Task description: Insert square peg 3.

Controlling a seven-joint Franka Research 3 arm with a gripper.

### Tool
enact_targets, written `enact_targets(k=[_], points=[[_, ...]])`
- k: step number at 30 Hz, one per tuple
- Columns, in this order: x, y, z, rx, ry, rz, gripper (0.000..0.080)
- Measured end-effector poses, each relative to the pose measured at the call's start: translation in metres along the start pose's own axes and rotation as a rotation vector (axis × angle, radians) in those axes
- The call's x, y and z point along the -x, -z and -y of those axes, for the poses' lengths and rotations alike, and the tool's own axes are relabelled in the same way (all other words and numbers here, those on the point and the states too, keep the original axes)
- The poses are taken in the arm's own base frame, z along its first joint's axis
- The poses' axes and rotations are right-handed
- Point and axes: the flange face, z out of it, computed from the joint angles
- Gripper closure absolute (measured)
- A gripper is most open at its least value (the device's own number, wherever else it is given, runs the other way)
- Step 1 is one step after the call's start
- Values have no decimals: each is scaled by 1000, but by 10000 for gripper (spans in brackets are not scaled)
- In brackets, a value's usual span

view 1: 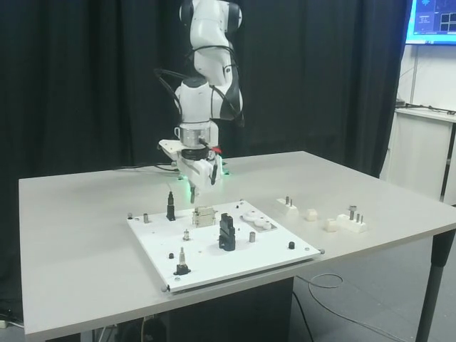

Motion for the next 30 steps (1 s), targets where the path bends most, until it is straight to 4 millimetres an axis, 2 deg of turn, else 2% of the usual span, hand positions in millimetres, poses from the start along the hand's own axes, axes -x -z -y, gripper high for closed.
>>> enact_targets(k=[16,30], points=[[-1,-21,4,-5,-36,31,688],[3,-27,3,-4,-38,43,688]])
